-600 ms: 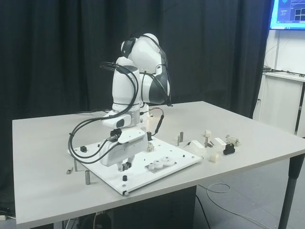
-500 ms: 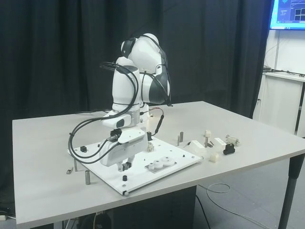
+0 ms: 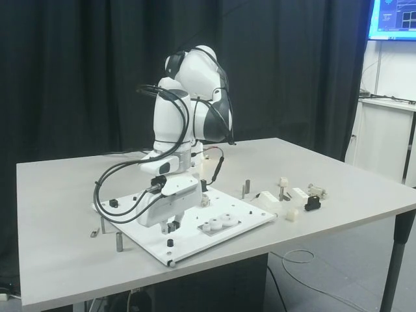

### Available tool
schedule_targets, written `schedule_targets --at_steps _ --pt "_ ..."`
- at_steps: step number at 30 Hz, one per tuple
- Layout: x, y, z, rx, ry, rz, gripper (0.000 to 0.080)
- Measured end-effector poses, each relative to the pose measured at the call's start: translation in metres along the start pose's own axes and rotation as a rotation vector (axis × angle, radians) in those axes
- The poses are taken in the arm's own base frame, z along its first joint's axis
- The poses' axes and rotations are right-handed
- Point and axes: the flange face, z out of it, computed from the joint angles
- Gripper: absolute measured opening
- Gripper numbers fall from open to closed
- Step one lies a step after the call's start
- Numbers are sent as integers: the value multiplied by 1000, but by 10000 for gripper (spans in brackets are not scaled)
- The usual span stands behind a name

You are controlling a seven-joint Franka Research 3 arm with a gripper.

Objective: Place bolt 4.

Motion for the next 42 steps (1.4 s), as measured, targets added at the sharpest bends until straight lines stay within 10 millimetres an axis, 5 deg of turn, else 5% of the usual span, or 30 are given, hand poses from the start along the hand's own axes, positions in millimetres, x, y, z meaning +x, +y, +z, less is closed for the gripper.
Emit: schedule_targets --at_steps 24,42 --pt "2 3 -2 -5 18 22 229" --pt "2 41 -11 -73 67 64 229"
